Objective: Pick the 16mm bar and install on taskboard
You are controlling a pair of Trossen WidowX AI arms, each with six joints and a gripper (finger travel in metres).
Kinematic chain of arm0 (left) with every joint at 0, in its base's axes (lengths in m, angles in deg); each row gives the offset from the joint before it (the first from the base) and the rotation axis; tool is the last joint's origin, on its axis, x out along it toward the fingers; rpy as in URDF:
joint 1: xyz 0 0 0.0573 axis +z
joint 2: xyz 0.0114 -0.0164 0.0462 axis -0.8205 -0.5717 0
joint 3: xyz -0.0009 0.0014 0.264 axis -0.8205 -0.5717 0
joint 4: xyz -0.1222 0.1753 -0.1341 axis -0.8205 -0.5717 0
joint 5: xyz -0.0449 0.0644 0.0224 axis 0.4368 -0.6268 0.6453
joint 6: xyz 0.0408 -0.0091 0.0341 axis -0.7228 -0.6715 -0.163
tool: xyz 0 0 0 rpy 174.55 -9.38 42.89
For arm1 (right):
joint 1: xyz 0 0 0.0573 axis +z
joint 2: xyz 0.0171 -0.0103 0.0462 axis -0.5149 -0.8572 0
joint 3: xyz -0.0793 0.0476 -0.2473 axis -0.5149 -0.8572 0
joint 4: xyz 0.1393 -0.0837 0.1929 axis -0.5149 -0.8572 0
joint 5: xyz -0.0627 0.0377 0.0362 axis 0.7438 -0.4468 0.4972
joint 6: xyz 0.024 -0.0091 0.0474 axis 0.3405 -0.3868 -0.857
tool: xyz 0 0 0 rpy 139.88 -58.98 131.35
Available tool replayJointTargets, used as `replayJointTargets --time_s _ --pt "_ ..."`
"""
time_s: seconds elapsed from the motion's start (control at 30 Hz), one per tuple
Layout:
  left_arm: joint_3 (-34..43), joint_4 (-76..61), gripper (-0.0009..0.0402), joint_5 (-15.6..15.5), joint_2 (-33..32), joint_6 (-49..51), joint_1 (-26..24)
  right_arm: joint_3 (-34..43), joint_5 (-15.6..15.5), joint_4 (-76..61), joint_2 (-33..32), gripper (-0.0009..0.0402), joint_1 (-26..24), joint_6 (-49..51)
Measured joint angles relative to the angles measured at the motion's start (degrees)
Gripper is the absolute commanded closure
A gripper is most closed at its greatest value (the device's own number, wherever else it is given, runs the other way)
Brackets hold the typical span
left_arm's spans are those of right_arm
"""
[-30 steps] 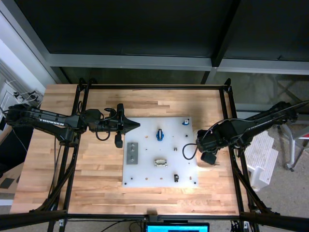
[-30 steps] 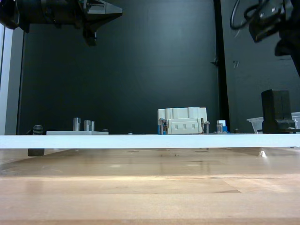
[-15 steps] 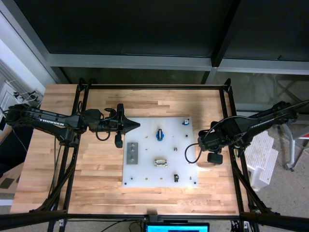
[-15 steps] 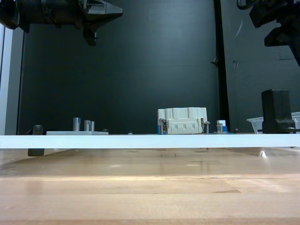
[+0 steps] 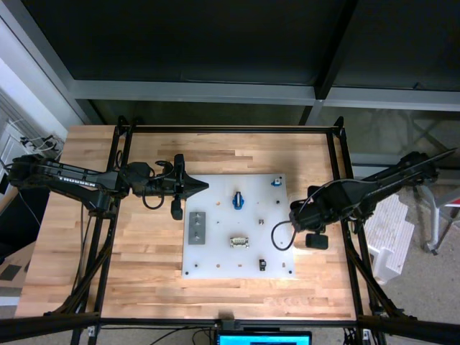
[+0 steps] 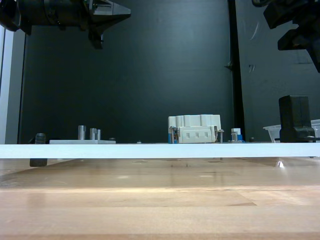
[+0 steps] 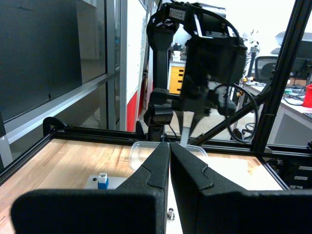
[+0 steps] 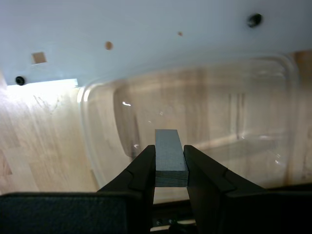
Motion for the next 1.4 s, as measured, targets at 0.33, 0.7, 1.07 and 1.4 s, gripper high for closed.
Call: replayJointTargets --time_s 0.33,0.7,1.07,1.4 --pt "0.00 0.00 0.0392 0.00 0.00 0.00 -0.04 2.40 0.00 5.11 -7.19 0.0382 4.28 -2.14" --pt "0.02 0.00 0.0392 0.00 0.02 0.00 -0.02 9.53 0.04 5.09 -16.09 0.0382 7.87 -3.52" --pt "0.02 0.00 0.0393 0.00 0.02 0.00 0.02 11.80 0.04 7.52 -21.79 0.0382 10.23 -6.10" --pt "0.00 0.02 0.0393 0.00 0.02 -0.02 0.00 13.51 -0.11 9.70 -25.73 0.0382 11.72 -6.29"
